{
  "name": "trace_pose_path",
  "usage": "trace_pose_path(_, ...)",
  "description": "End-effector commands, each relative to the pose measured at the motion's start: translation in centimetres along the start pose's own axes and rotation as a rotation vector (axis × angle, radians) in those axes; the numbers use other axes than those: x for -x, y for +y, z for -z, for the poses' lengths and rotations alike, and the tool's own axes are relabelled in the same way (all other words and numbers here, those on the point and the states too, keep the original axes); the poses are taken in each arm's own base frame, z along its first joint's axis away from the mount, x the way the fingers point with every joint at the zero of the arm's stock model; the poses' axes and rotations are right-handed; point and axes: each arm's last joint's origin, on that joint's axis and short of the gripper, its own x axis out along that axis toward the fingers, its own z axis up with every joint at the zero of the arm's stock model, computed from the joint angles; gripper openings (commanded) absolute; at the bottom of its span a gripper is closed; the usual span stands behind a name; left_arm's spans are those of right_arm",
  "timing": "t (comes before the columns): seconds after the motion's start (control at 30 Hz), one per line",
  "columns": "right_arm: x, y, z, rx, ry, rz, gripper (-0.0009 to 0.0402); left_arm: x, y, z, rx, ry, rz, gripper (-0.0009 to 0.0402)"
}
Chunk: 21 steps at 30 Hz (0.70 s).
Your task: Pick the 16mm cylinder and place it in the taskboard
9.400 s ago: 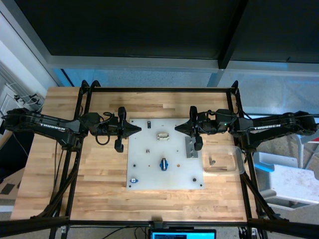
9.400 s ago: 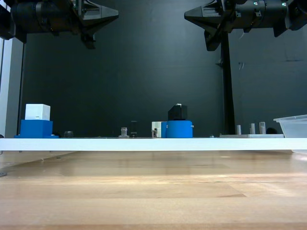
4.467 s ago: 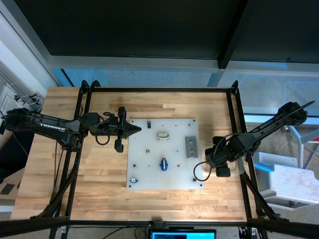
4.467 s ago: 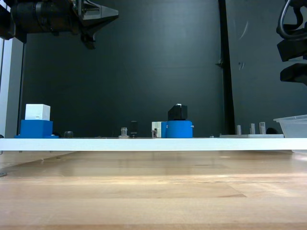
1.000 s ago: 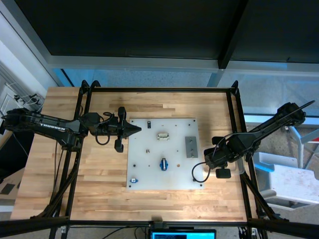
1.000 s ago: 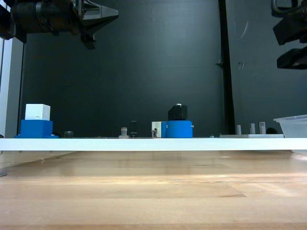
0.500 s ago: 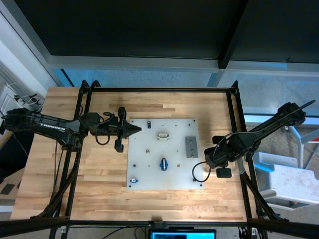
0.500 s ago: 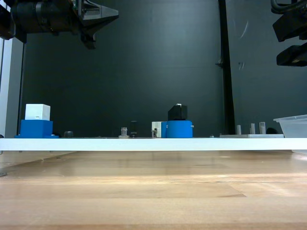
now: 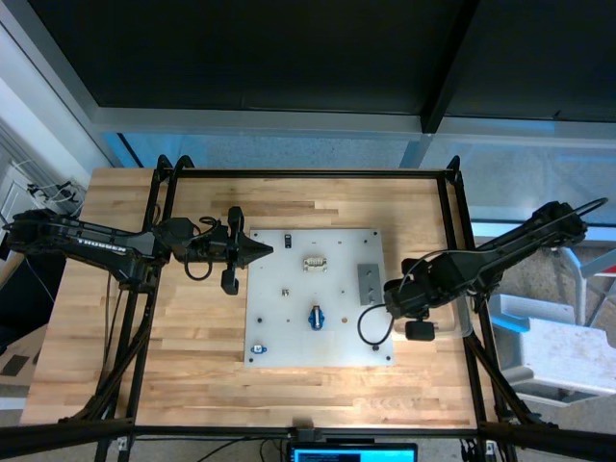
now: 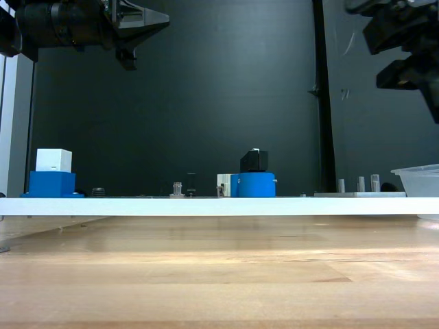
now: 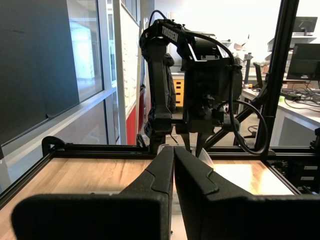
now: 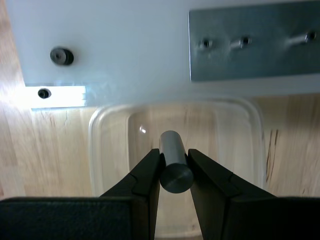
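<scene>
While left gripper [image 11: 173,151] hovers, right gripper [image 12: 173,159] clamps cylinder [image 12: 175,171].

My wooden bench [image 9: 192,366] holds the white taskboard [image 9: 289,332], lying flat in its middle. A clear tray [image 10: 418,179] sits on the wood just beside the board's right edge. My left hand [image 9: 267,248] hangs pinched together over the board's left edge. My right hand [image 12: 173,155], above the tray, pinches the 16mm cylinder [image 12: 176,175].

Matte black arms [image 9: 87,239], looped cable [image 9: 360,327], white lettering [image 9: 93,242], probably TROSSEN
</scene>
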Motion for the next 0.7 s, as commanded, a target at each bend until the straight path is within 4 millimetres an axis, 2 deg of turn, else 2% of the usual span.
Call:
trace_pose_path(0.03, 0.0, 0.1, -1.0, 0.005, -0.005, 0.002, 0.0002, 0.0, 0.0, 0.0, 0.000, 0.000, 0.000, 0.0000)
trace_pose_path(0.47, -0.4, 0.4, -4.6, 0.013, 0.001, 0.012, 0.0002, 0.0, 0.0, 0.0, 0.000, 0.000, 0.000, 0.0000)
trace_pose_path(0.7, -1.4, 0.5, -6.9, 0.022, 0.005, 0.018, 0.0002, 0.0, 0.0, 0.0, 0.000, 0.000, 0.000, 0.0000)
